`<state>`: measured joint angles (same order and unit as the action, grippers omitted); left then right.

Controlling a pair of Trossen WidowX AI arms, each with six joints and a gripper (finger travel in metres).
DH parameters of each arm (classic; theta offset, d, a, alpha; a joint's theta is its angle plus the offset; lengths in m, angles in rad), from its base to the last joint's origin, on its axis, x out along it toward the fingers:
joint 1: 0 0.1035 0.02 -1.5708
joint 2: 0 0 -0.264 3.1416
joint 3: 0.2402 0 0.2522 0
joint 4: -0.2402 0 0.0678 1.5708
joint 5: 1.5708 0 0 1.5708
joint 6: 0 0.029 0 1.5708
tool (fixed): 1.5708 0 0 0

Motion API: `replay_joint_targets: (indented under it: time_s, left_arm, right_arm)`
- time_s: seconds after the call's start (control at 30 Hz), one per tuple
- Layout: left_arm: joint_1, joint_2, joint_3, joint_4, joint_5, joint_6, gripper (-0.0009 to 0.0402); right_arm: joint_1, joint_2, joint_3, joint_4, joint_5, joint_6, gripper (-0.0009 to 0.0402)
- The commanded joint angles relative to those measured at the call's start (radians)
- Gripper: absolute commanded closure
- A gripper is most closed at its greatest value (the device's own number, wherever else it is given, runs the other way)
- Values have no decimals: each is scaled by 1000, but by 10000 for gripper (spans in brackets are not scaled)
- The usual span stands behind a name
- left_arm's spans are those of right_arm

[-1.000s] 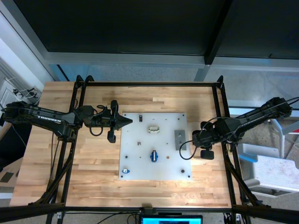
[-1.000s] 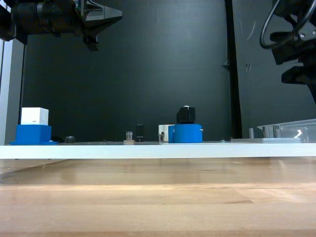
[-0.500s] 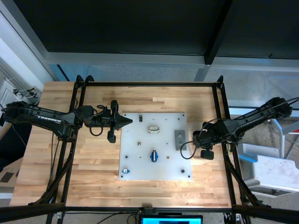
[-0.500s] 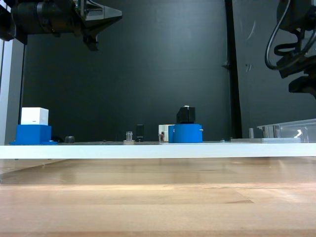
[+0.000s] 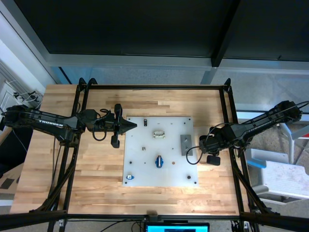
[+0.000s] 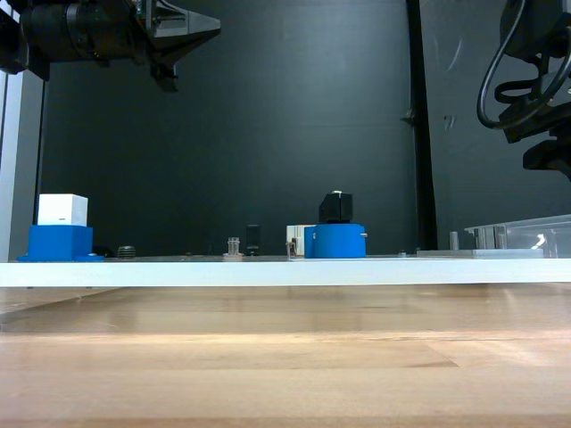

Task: Pick the 16mm cylinder and place it in the container

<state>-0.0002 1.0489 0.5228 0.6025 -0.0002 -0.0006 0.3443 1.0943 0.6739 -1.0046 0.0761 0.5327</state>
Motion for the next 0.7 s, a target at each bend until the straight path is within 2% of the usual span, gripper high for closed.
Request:
replay_joint_targets:
  time_s: [0.03, 0.43, 0.7]
  left_arm:
    - [0, 0, 0, 0, 0, 0, 393]
    - [0, 0, 0, 0, 0, 0, 393]
    - [0, 0, 0, 0, 0, 0, 393]
  right_arm:
    - [0, 1, 1, 1, 3, 13, 330]
    - [0, 1, 1, 1, 10, 37, 240]
    - [0, 1, 1, 1, 10, 37, 223]
